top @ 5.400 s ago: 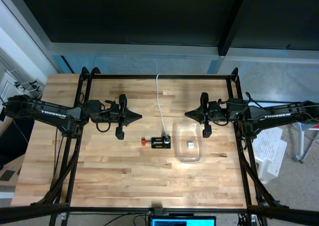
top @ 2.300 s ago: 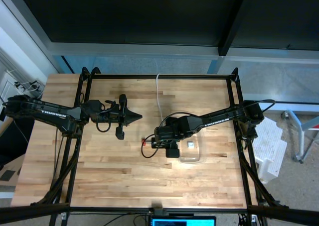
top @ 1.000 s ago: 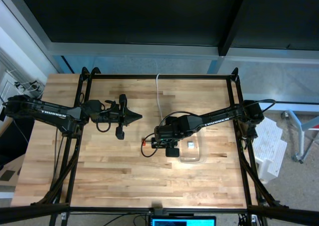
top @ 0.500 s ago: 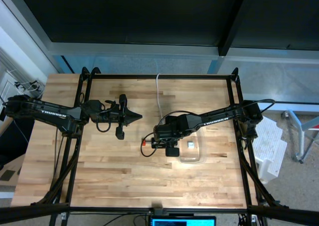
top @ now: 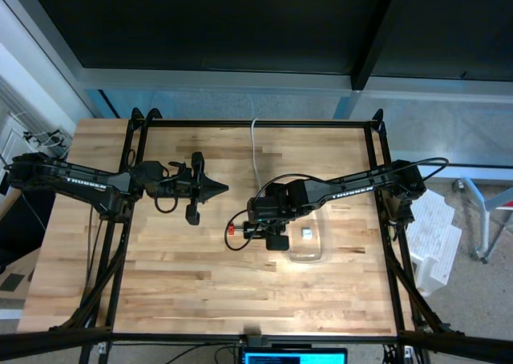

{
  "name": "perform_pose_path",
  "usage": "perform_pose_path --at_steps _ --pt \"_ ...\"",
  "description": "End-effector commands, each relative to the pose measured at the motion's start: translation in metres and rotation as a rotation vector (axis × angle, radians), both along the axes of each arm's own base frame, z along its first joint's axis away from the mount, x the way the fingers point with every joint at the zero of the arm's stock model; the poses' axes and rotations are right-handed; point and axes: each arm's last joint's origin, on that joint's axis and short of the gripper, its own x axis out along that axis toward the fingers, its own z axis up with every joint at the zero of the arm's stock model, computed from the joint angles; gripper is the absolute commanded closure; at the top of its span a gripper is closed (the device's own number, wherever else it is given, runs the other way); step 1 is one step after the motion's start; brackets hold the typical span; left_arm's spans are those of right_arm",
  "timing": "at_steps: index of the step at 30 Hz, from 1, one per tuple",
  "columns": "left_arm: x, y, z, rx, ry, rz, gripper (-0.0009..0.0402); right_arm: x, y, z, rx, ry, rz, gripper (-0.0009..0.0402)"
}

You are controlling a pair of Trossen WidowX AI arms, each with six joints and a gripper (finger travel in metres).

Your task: Remove the power plug from the receptacle and place in the container

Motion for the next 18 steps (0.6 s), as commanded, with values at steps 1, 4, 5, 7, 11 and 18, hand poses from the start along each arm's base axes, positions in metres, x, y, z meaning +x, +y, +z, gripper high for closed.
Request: perform_pose_path --at_steps 1,4,5,7,11,18 --pt "0.0 0.0 0.0 0.0 0.001 0.0 0.0393 -0.002 0.0 0.002 0.001 0.003 0.0 0.0393" --pt "0.0 0.0 0.0 0.0 0.0 0.0 0.0393 -0.005 -0.001 0.003 -0.002 0.006 0.006 0.0393" --pt "0.0 0.0 0.0 0.0 0.0 0.0 0.0393 -0.006 -0.001 0.004 -0.003 0.007 0.007 0.0393" --pt "0.0 0.0 0.0 0.0 0.002 0.0 0.0393 -0.012 -0.002 0.005 -0.003 0.008 0.007 0.0393" --pt "0.0 0.0 0.0 0.0 -0.002 0.0 0.0393 -0.026 -0.004 0.005 -0.005 0.018 0.007 0.0393" --pt "0.0 0.0 0.0 0.0 0.0 0.0 0.0393 -0.052 -0.009 -0.001 -0.01 0.042 0.007 0.0393"
